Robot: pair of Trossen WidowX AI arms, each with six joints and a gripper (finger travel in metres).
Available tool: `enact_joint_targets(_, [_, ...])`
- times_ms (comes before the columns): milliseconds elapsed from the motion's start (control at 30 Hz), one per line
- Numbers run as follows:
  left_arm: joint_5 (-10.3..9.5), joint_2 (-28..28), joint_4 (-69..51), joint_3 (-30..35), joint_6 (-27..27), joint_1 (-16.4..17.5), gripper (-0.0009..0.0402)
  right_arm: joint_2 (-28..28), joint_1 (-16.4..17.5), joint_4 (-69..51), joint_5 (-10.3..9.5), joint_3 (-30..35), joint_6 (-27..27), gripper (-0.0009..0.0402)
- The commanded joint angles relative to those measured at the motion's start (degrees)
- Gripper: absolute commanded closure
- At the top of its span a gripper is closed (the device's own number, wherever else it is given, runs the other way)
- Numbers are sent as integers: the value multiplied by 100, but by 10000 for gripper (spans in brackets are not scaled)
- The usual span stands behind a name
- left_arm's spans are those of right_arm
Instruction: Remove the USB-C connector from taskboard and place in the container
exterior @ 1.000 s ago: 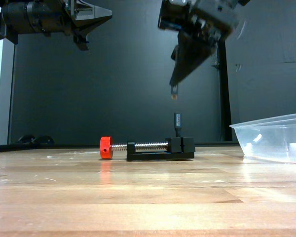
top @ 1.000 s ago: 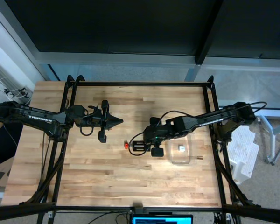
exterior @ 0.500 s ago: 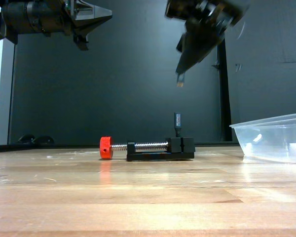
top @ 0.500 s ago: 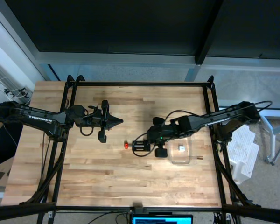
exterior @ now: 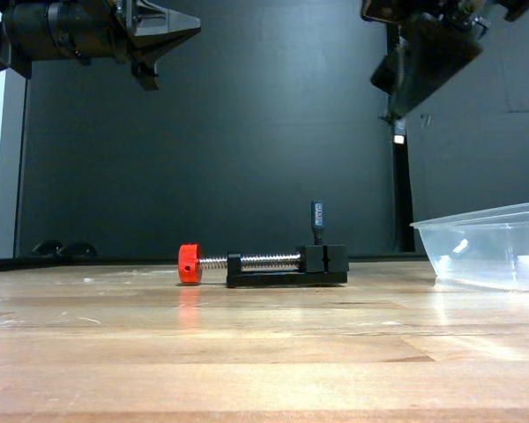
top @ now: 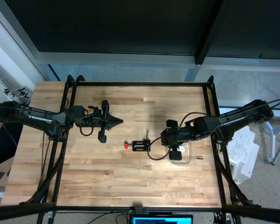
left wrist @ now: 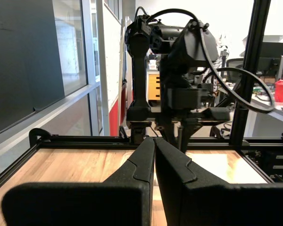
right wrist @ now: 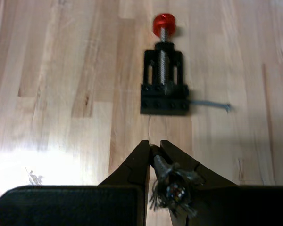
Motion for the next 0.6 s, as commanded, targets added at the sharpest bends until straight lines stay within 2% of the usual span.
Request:
enact_joint_targets(33, [2,0,2,0,0,0,393,-249,20,-50,4,-264,127,389])
enact_joint_targets(467, [2,0,0,0,0,0,393,-1335,39,-328,28,-1414,492,389])
enact_joint_targets(600, [2,2,2,0,0,0,393,-1438,44,-326,160,-1556,560,389])
